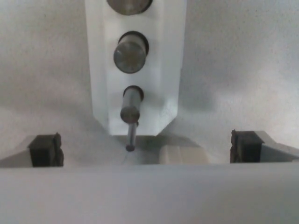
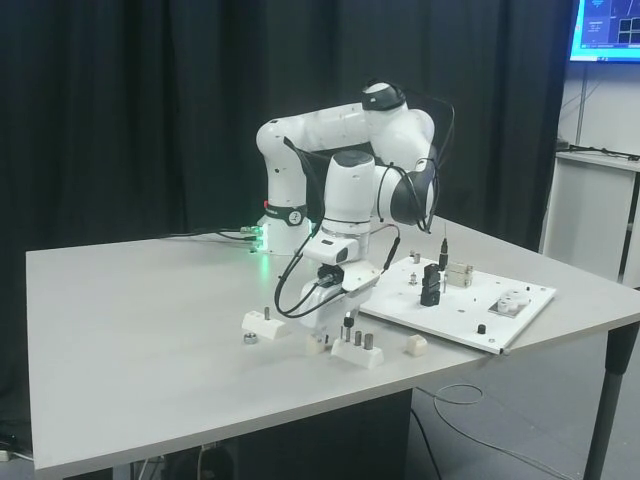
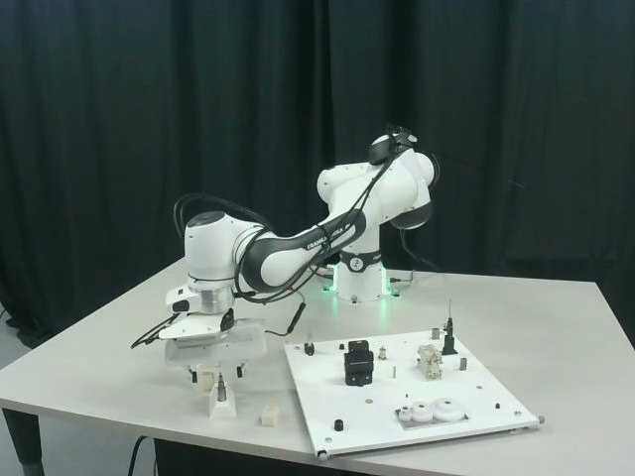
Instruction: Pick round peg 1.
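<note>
A white peg holder (image 1: 135, 60) carries a row of upright grey round pegs, from thick to thin. The thinnest peg (image 1: 131, 136) stands at the holder's pointed end, with a slightly thicker peg (image 1: 131, 106) behind it. My gripper (image 1: 145, 148) is open wide above that end. Its black fingertips (image 1: 46, 150) stand far apart on either side of the thin peg and touch nothing. In the first room view the gripper (image 2: 335, 318) hangs just over the holder (image 2: 358, 351). The second room view shows the gripper (image 3: 216, 371) above the same holder (image 3: 222, 405).
A white assembly board (image 2: 470, 318) with black and grey parts lies beside the holder. A small white block (image 2: 415, 344) sits near the table's front edge, and a second small holder (image 2: 265, 322) with a peg stands on the other side. A white block (image 1: 180, 154) lies under the gripper.
</note>
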